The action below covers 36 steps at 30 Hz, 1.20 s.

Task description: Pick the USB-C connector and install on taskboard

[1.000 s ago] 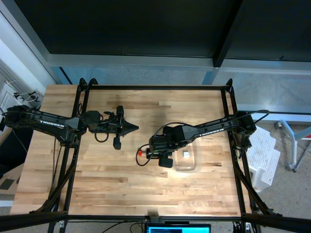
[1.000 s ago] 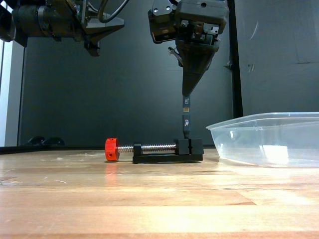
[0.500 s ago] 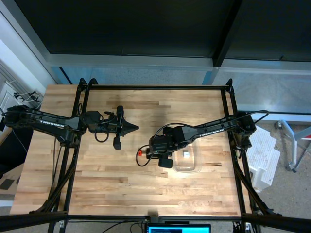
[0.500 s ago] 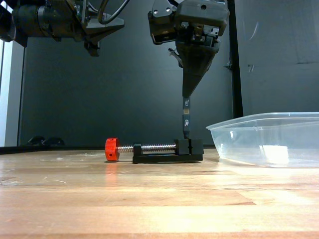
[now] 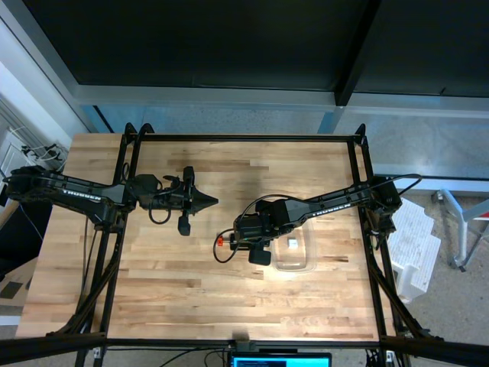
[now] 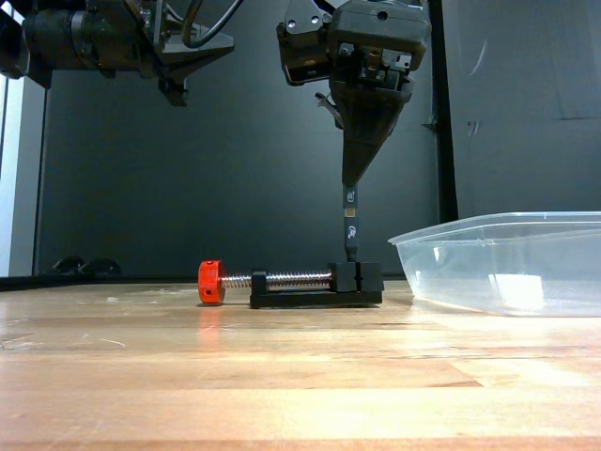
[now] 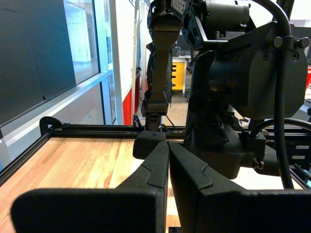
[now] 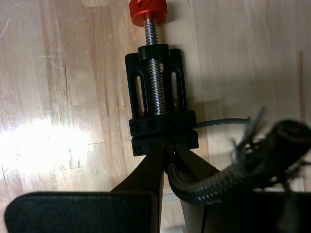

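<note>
The taskboard (image 6: 315,285) is a small black block with a screw and an orange-red knob (image 6: 211,282), lying on the wooden table beside the tray. My right gripper (image 6: 349,183) points straight down over the block's tray-side end, shut on the slim dark USB-C connector (image 6: 349,200). The connector stands upright and meets a second dark upright piece (image 6: 350,240) rising from the block, with a thin light band showing at the joint. In the right wrist view the fingertips (image 8: 158,155) converge on the taskboard (image 8: 155,97) and a braided cable (image 8: 218,182) trails away. My left gripper (image 5: 212,202) hovers shut, left of the block.
A clear plastic tray (image 6: 498,254) stands just right of the block, and a small whitish square piece (image 5: 292,243) lies inside it. The black frame rails (image 5: 244,138) border the table. The left arm hangs high in the low view.
The right gripper came down, closing the gap between the held connector and the upright piece in the block. It has since risen very slightly. The left arm has not moved.
</note>
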### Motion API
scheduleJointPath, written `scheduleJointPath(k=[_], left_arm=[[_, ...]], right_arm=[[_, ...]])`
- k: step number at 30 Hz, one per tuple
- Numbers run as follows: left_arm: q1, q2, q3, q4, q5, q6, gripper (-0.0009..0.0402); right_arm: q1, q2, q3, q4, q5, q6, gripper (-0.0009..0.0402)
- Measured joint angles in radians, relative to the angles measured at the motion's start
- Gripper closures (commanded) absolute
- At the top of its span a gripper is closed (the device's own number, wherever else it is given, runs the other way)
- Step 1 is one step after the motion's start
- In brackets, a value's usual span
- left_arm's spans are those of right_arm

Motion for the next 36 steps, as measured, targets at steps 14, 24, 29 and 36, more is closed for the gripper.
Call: scheduleJointPath(k=[14,24,29,36], left_arm=[[0.000,0.000,0.000,0.000,0.000,0.000,0.0393],[0.000,0.000,0.000,0.000,0.000,0.000,0.0393],[0.000,0.000,0.000,0.000,0.000,0.000,0.0393],[0.000,0.000,0.000,0.000,0.000,0.000,0.0393]], right_arm=[[0.000,-0.006,0.003,-0.006,0.000,-0.007,0.0393],[0.001,-0.007,0.004,-0.007,0.005,-0.019,0.0393],[0.002,-0.007,0.004,-0.007,0.012,-0.026,0.0393],[0.002,-0.006,0.004,-0.007,0.018,-0.029,0.0393]])
